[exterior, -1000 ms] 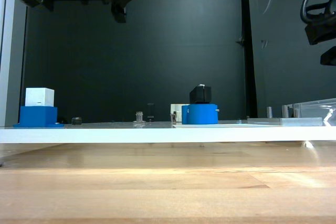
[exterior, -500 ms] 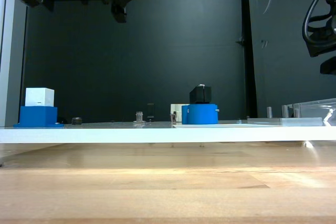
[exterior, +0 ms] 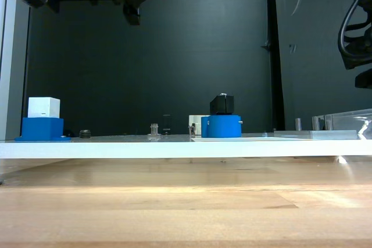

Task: Pick the 16mm cylinder and install on the taskboard

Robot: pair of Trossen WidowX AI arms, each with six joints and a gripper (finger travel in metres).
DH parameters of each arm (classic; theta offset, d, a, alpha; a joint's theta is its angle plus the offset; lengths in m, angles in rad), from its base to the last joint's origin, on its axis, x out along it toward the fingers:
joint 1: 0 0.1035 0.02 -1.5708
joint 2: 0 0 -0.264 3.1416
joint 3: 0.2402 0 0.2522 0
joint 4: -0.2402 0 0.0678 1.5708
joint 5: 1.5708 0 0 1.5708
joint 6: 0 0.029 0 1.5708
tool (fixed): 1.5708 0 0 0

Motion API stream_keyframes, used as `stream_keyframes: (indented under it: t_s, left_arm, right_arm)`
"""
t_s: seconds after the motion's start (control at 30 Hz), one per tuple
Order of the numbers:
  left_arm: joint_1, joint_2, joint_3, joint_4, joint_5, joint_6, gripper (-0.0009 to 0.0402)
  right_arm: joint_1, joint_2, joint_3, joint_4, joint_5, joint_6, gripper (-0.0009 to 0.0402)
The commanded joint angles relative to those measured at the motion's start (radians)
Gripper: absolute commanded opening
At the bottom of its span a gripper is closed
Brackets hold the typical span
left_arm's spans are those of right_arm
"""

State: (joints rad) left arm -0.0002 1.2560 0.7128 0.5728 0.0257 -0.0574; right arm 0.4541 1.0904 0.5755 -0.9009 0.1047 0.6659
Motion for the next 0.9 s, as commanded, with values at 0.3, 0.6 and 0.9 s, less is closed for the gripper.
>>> stream_keyframes:
  t_s: [0.3, 0.6, 0.9]
  left_arm:
    - [0.0, 0.0, 0.0, 0.0, 0.0, 0.0, 0.0]
    - [0.0, 0.0, 0.0, 0.0, 0.0, 0.0, 0.0]
    - [0.0, 0.0, 0.0, 0.0, 0.0, 0.0, 0.0]
  right_arm:
    - [0.003, 0.0, -0.011, 0.003, -0.003, 0.002, 0.016]
    - [0.005, 0.0, -0.011, 0.002, -0.003, -0.001, 0.013]
    - [0.007, 0.0, -0.011, 0.001, -0.02, -0.002, 0.0102]
